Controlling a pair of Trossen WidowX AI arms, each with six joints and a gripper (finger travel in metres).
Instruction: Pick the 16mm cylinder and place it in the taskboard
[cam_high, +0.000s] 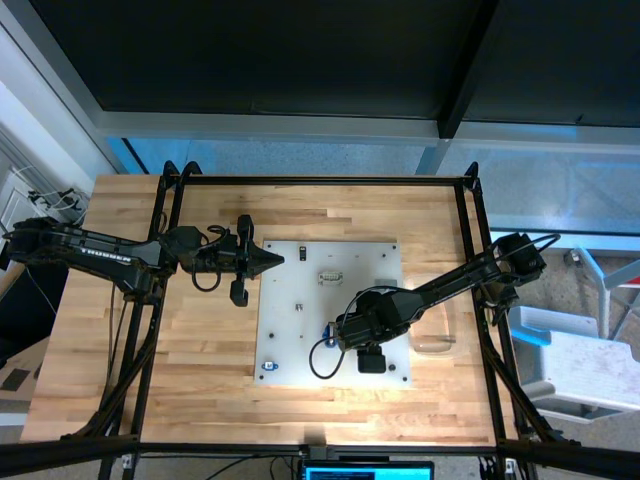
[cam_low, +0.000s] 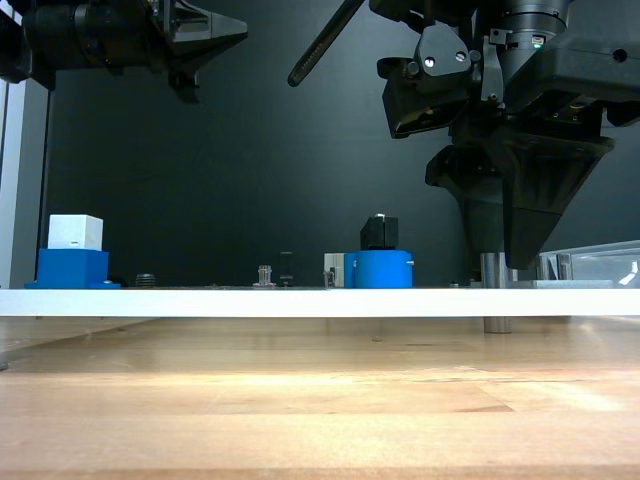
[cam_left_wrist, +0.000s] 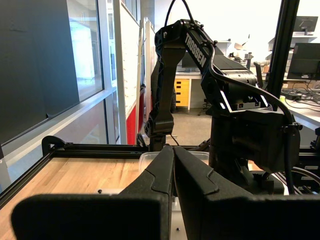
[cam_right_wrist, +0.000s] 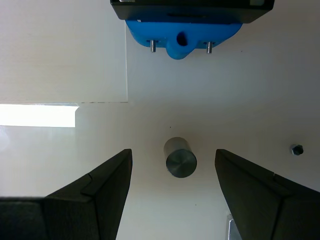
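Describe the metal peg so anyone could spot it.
On the white board, find the open right gripper over its near half; the shut left gripper hovers by the far left edge. The peg stands upright between the right fingers: round bare metal, unlike the blue part nearby.

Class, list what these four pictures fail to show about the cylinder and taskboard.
High view: the 16mm cylinder is hidden under the right gripper, open over it.
Low view: the taskboard is edge-on, holes unseen.
Left wrist view: the left gripper, shut above the board's left edge, blocks most of it.
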